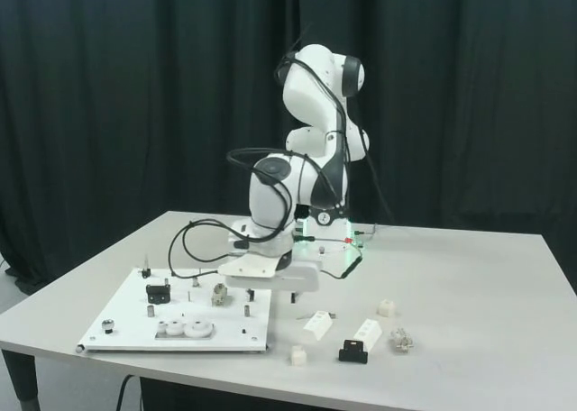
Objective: Remove round peg 3.
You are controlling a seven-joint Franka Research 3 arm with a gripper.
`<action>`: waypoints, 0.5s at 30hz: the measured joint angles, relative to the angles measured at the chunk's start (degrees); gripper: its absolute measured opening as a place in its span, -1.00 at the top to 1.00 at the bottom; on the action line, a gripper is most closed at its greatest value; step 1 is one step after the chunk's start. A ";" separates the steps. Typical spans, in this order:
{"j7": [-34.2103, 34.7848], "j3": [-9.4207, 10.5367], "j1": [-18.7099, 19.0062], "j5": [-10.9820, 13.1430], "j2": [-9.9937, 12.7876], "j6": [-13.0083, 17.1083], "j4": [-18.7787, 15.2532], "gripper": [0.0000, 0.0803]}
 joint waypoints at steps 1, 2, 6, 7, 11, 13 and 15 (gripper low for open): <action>-0.40 0.00 -0.28 0.00 -0.21 0.64 -0.61 -0.99; -0.81 0.00 -0.53 0.00 -0.38 1.25 -1.17 -0.99; -1.92 -0.04 -1.45 0.00 -1.08 3.67 -3.27 -0.99; -2.16 -0.07 -1.64 0.00 -1.24 4.23 -3.73 -0.99; -3.37 -0.14 -2.47 0.00 -1.97 6.20 -5.37 -0.99; -3.83 -0.21 -2.86 0.00 -2.34 7.05 -6.03 -0.99; -4.29 -0.36 -3.17 0.00 -2.67 7.72 -6.58 -0.99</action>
